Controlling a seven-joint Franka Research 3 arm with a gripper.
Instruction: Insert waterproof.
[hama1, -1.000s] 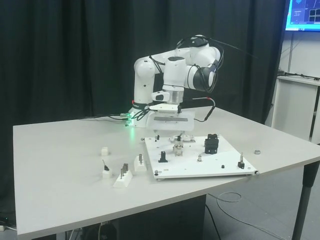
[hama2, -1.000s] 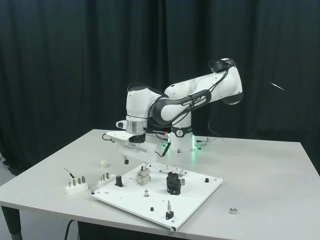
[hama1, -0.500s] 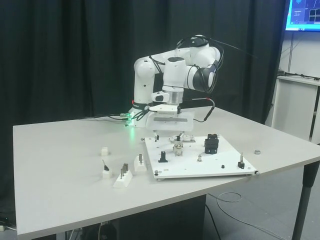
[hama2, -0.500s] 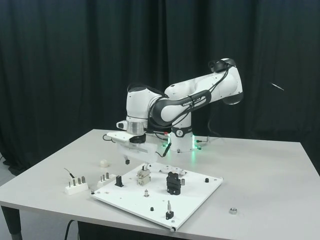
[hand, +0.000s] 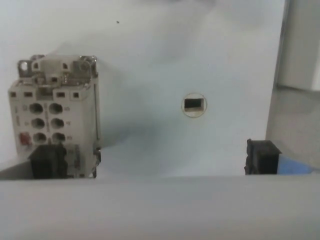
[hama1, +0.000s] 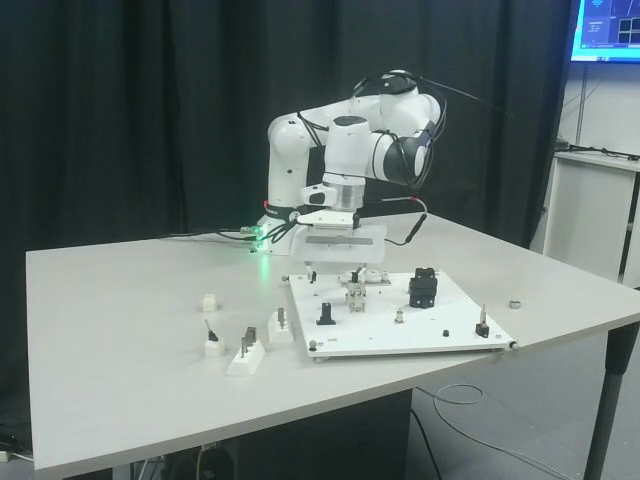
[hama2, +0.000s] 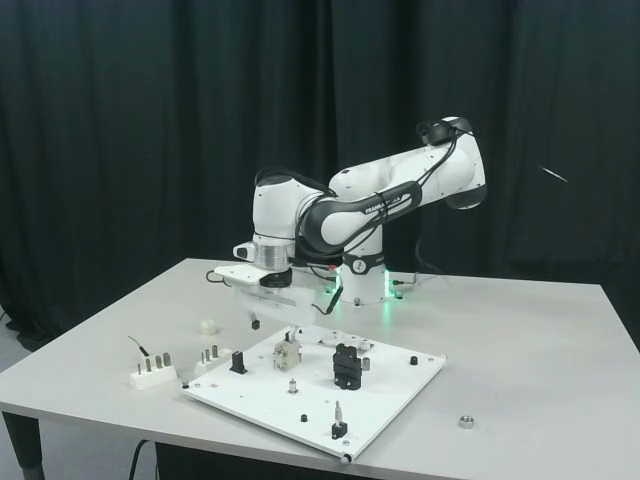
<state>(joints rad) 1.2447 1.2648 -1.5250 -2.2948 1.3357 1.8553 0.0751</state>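
Wrist view has the claw spread wide, its two black fingertips far apart and nothing between them. One fingertip overlaps a corner of the waterproof connector block, so the block sits well off the claw's centre line, out by that finger. Whether finger and block touch, I cannot tell. The block's long axis runs crosswise to the line joining the fingertips. Near the middle of the gap is a small slotted hole in the white board.

From the first room view, the claw hangs low over the far half of the board, and the block stands upright just under it at about five o'clock. The second room view agrees: block close below the claw, again near five o'clock.

My judgement: the coming move turns on a short sideways shift to centre the block between the fingers before descending. A black part stands further along at three o'clock, apart from both.
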